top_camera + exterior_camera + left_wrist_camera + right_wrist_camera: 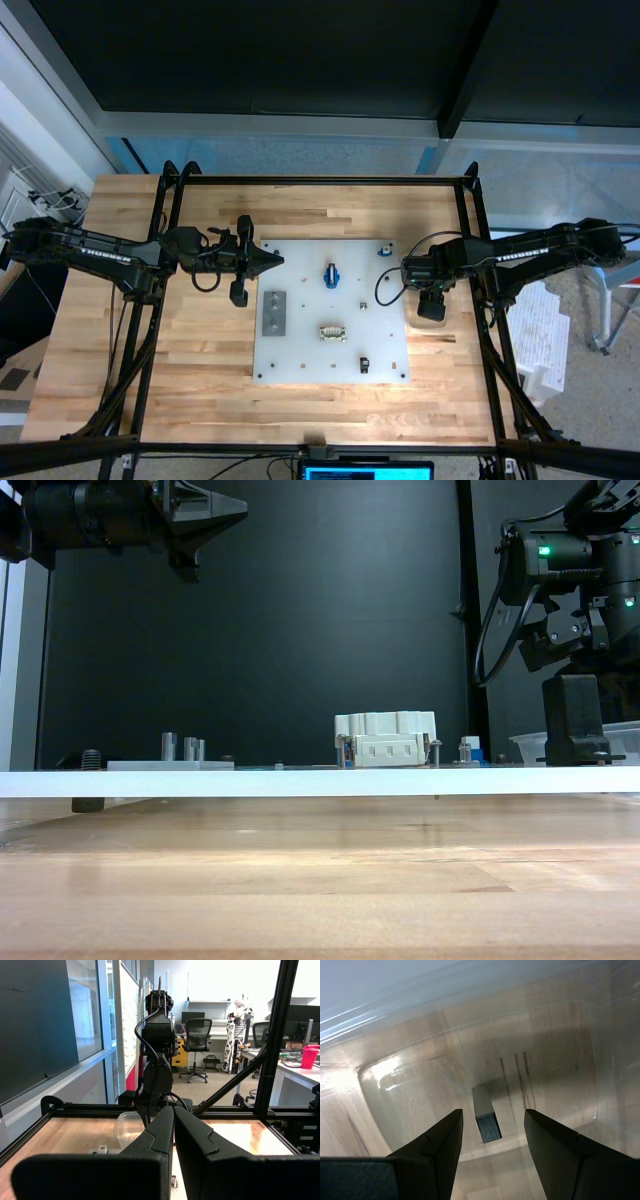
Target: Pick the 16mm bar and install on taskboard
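Short, dull-silver grey metal bar point(484, 1116) lying flat on the floor of a clear plastic tray point(470, 1007), off the flat white square taskboard point(300, 345) and just beyond its right edge, on the wooden table point(200, 385). Right gripper point(492, 1112) pointing down into that tray, black fingers point(437, 1145) spread wide to either side of the bar, apart from it on both sides and gripping nothing. Left gripper point(173, 1108) held high above the taskboard's left edge, lying level and aimed inward, fingers pressed together with nothing between them. On the taskboard itself: a blue knob point(332, 273) toward the far edge, a grey rectangular metal block point(273, 312) near the left edge, and a white boxy connector point(333, 332) toward the near edge.
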`<action>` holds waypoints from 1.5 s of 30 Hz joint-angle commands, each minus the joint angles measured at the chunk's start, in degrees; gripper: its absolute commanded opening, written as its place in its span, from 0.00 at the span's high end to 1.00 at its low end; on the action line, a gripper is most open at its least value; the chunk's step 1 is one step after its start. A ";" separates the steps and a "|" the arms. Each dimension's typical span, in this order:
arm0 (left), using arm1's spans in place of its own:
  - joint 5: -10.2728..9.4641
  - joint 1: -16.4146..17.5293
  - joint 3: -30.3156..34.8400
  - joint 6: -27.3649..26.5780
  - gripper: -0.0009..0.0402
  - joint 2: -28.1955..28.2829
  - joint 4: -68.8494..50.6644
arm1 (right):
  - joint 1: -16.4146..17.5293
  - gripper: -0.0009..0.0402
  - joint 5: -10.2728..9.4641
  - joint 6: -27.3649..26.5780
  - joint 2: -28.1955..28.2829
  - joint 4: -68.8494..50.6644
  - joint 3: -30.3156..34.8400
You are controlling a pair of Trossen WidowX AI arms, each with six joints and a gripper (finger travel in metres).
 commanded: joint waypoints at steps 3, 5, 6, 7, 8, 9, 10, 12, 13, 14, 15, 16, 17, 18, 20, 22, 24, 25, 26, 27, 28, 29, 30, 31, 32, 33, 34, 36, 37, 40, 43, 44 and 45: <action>0.02 0.02 0.00 0.02 0.98 0.00 0.00 | 0.00 0.57 -0.02 -0.04 0.00 0.17 0.00; 0.02 0.00 0.00 0.02 0.98 0.00 0.00 | 0.02 0.57 0.00 -0.04 0.00 0.17 0.02; 0.02 0.02 0.00 0.02 0.98 0.00 0.00 | 0.02 0.57 0.00 -0.04 0.00 0.17 0.00; 0.02 0.02 0.00 0.02 0.98 0.00 0.00 | 0.02 0.57 -0.02 -0.04 0.00 0.20 0.00; 0.02 0.00 0.00 0.02 0.98 0.00 0.00 | 0.02 0.57 -0.02 -0.09 0.00 0.20 0.02; 0.02 0.02 0.00 0.02 0.98 0.00 0.00 | 0.00 0.57 -0.02 -0.09 0.00 0.20 0.00; 0.02 0.02 0.00 0.02 0.98 0.00 0.00 | 0.02 0.57 -0.04 -0.09 0.00 0.20 0.00; 0.02 0.00 0.00 0.02 0.98 0.00 0.00 | 0.02 0.59 -0.04 -0.09 0.00 0.20 0.02; 0.02 0.02 0.00 0.02 0.98 0.00 0.00 | 0.04 0.60 -0.04 -0.09 0.00 0.20 0.02; 0.02 0.00 0.00 0.02 0.98 0.00 0.00 | 0.02 0.62 -0.04 -0.09 0.00 0.20 0.02; 0.02 0.00 0.00 0.02 0.98 0.00 0.00 | 0.02 0.63 -0.04 -0.09 0.00 0.20 0.02; 0.02 0.02 0.00 0.02 0.98 0.00 0.00 | 0.02 0.65 -0.04 -0.07 0.00 0.20 0.02; 0.02 0.02 0.00 0.02 0.98 0.00 0.00 | 0.02 0.67 -0.04 -0.07 0.00 0.20 0.02; 0.02 0.00 0.00 0.02 0.98 0.00 0.00 | 0.00 0.69 -0.04 -0.07 0.00 0.20 0.00; 0.02 0.02 0.00 0.02 0.98 0.00 0.00 | 0.00 0.73 -0.04 -0.07 0.00 0.20 0.02; 0.02 0.02 0.00 0.02 0.98 0.00 0.00 | -0.02 0.77 -0.07 -0.09 0.00 0.20 0.02; 0.02 0.02 0.00 0.02 0.98 0.00 0.00 | -0.04 0.81 -0.07 -0.09 0.00 0.20 0.02; 0.02 0.00 0.00 0.02 0.98 0.00 0.00 | -0.04 0.83 -0.09 -0.07 0.00 0.20 0.02; 0.02 0.02 0.00 0.02 0.98 0.00 0.00 | -0.07 0.85 -0.09 -0.09 0.00 0.20 0.02; 0.02 0.02 0.00 0.02 0.98 0.00 0.00 | -0.04 0.87 -0.09 -0.07 0.00 0.20 0.02; 0.02 0.00 0.00 0.02 0.98 0.00 0.00 | -0.07 0.89 -0.09 -0.09 0.00 0.20 0.00; 0.02 0.00 0.00 0.02 0.98 0.00 0.00 | -0.07 0.91 -0.09 -0.07 0.00 0.20 0.02; 0.02 0.02 0.00 0.02 0.98 0.00 0.00 | -0.07 0.93 -0.09 -0.07 0.00 0.20 0.02; 0.02 0.02 0.00 0.02 0.98 0.00 0.00 | -0.07 0.95 -0.09 -0.07 0.00 0.20 0.00; 0.02 0.00 0.00 0.02 0.98 0.00 0.00 | -0.07 0.96 -0.09 -0.07 0.00 0.20 0.00; 0.02 0.02 0.00 0.02 0.98 0.00 0.00 | -0.07 0.98 -0.09 -0.07 0.00 0.20 0.02; 0.02 0.02 0.00 0.02 0.98 0.00 0.00 | -0.07 0.98 -0.09 -0.07 0.00 0.20 0.02; 0.02 0.02 0.00 0.02 0.98 0.00 0.00 | -0.07 0.97 -0.07 -0.02 0.00 0.20 0.02; 0.02 0.02 0.00 0.02 0.98 0.00 0.00 | -0.04 0.97 -0.07 -0.02 0.00 0.20 0.02; 0.02 0.02 0.00 0.02 0.98 0.00 0.00 | -0.04 0.98 -0.09 -0.02 -0.04 0.00 0.17; 0.02 0.02 0.00 0.02 0.98 0.00 0.00 | -0.07 0.98 -0.09 -0.07 -0.13 -1.31 0.94; 0.02 0.02 0.00 0.02 0.98 0.00 0.00 | -0.04 0.98 -0.11 -0.13 -0.26 -1.95 1.29; 0.02 0.00 0.00 0.02 0.98 0.00 0.00 | -0.07 0.98 -0.11 -0.15 -0.44 -2.56 1.70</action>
